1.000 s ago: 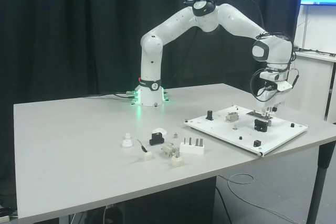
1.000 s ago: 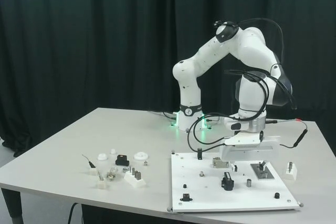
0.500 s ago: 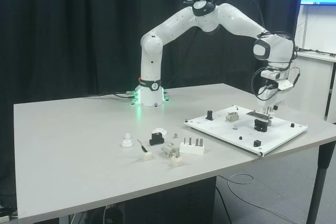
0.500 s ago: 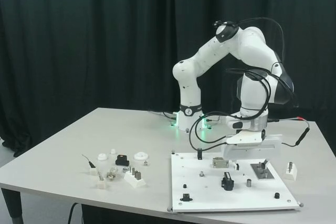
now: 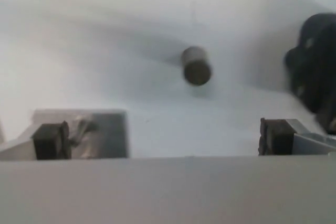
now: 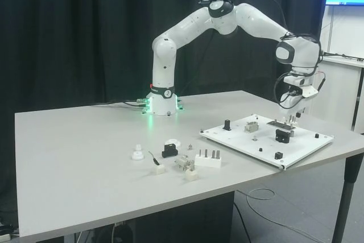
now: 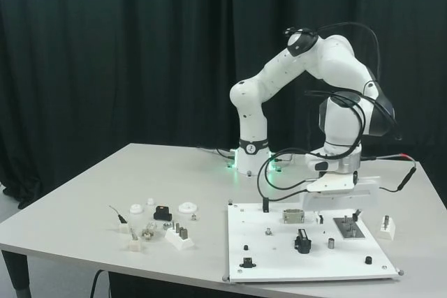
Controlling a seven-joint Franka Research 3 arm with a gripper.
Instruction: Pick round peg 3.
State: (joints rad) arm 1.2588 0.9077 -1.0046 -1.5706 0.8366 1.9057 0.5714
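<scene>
1. 2 fingertips of your gripper [image 5: 163,140] stand spread wide, gripping nothing.
2. Round peg 3 [image 5: 196,66] stands upright on the white board [image 7: 279,256], between and beyond those fingertips, untouched.

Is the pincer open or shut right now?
Open. In the wrist view the two fingertips stand far apart, nothing between them, with the peg standing apart on the white board below the pincer.
</scene>
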